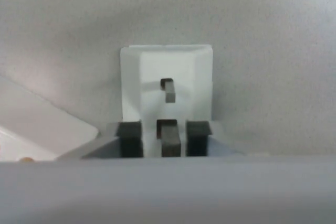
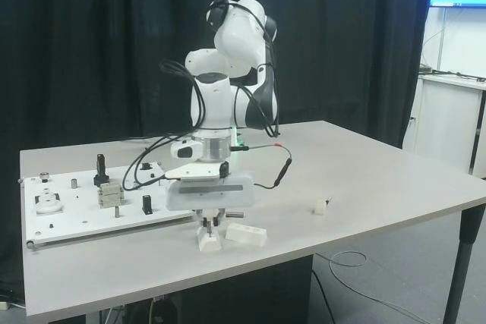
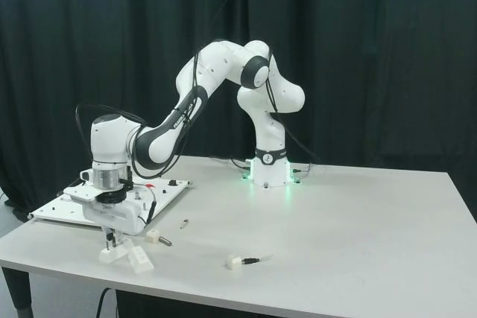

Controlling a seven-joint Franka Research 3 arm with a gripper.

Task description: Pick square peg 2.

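Note:
The square peg [image 1: 169, 138] is a small dark grey post standing upright in a white holder [image 1: 152, 77], with a second small grey piece [image 1: 168, 91] further down in the holder. My gripper [image 1: 164, 138] is open and low over the holder, one black fingertip [image 1: 130, 139] on each side of the peg and a narrow gap left on both sides. In the room views the gripper [image 2: 209, 222] [image 3: 112, 238] hangs just above the holder [image 2: 209, 241] [image 3: 112, 254] near the table's front edge; the peg itself is hidden there.
A white block [image 2: 247, 234] [image 3: 140, 259] [image 1: 37, 124] lies right beside the holder. The white task board [image 2: 76, 206] [image 3: 160, 191] with several fixtures sits behind the gripper. A small white connector [image 2: 320, 206] [image 3: 237, 261] lies further along the table.

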